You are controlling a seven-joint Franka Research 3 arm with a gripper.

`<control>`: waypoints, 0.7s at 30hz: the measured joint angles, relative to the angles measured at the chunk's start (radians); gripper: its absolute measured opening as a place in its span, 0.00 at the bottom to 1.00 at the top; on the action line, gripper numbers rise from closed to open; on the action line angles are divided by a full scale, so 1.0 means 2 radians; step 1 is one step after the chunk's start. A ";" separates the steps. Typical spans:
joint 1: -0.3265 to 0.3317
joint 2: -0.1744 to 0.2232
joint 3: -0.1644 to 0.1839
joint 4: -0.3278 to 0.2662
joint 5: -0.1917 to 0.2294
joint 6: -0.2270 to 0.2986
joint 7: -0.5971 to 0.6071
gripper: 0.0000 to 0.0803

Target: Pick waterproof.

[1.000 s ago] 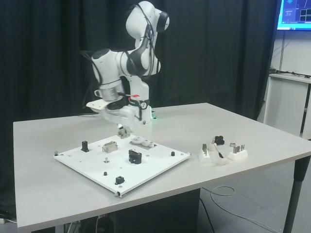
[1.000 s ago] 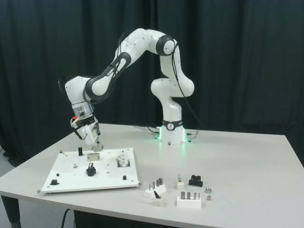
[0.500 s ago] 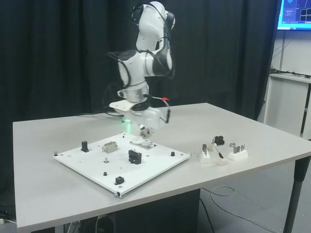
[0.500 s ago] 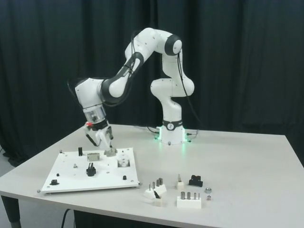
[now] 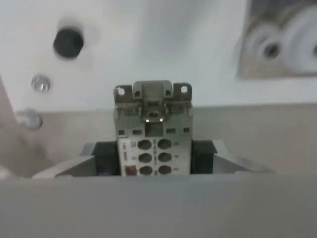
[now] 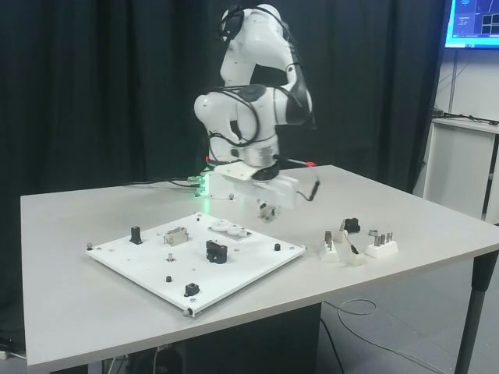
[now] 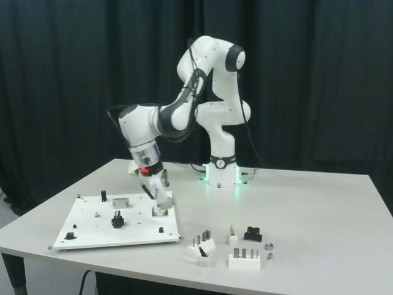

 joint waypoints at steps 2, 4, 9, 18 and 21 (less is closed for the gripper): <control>0.012 0.000 0.000 -0.001 -0.004 0.001 0.009 0.38; 0.023 0.000 0.000 -0.002 -0.011 0.004 0.019 0.38; 0.050 -0.001 0.001 -0.010 -0.027 0.016 0.043 0.38; 0.077 -0.012 0.017 -0.031 -0.054 0.043 0.082 0.38; 0.078 -0.018 0.028 -0.040 -0.063 0.054 0.094 0.38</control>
